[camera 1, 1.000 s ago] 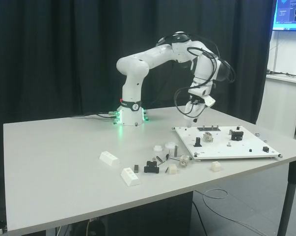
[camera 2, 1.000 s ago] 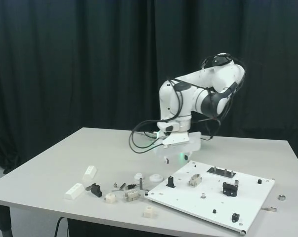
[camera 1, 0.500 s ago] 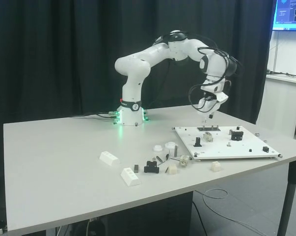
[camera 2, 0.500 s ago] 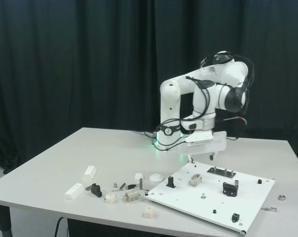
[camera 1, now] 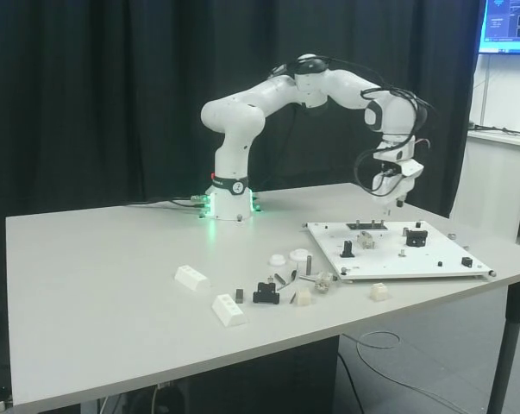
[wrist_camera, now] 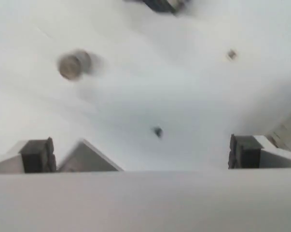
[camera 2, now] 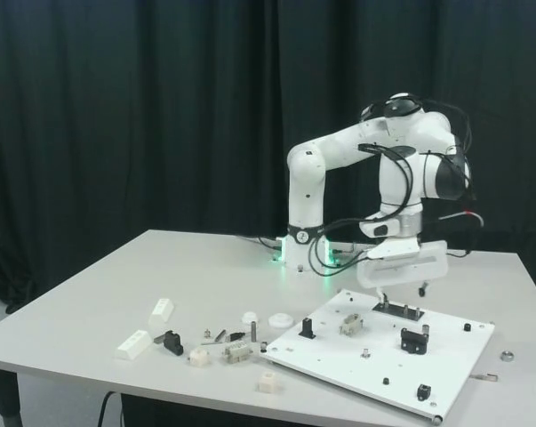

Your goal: Remove round peg 4.

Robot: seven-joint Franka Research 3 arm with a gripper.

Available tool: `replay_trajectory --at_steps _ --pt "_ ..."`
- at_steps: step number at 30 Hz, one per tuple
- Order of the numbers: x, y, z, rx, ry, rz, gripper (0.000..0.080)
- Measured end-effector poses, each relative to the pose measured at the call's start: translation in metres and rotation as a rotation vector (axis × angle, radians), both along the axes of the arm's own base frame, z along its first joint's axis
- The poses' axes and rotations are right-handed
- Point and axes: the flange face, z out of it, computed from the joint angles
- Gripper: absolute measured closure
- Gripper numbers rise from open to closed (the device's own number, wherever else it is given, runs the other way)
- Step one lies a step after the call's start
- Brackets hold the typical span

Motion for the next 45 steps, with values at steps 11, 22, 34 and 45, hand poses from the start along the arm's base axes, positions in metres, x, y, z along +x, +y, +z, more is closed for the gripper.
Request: replay_trajectory --at_steps 11,22,34,45 --pt "0.0 0.044 -0.008 -0.003 -0.027 0.039 0.0003" --pt "-0.01 0.068 -0.02 -0.04 -0.006 0.062 0.0003" --pt "-0.016 0.078 -0.031 -0.07 -0.019 0.067 0.0003" --pt "-0.014 0.078 -0.04 -0.083 -0.036 0.064 0.0003"
